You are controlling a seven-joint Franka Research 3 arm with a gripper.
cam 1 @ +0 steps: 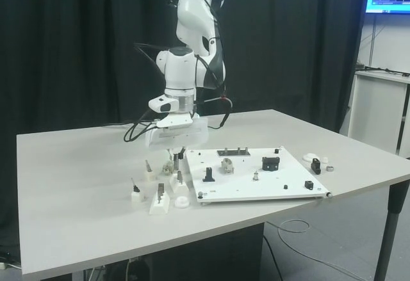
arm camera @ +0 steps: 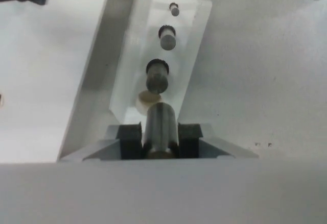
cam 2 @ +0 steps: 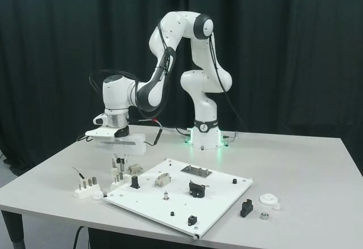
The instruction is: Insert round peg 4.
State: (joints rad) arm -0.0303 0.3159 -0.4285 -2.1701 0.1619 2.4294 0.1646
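In the wrist view the gripper is clamped on a grey round peg, 1 black finger on each side of it. The peg stands upright between the pads, held above a white holder block. Just beyond the peg's end an empty hole shows in the block; whether the peg touches it cannot be told. Farther along the block stand 3 more pegs in a row, a thick one, a middle one and a thin one. The block rests on the grey table, beside the edge of a white board.

In the second room view, nearest the camera, the board carries black fixtures and small metal parts. A second white block with pegs lies near its left corner. Behind that the gripper hangs over the holder block, just beside the board. White gears lie on the table right of the board. Farthest back, the arm's base stands before a black curtain.
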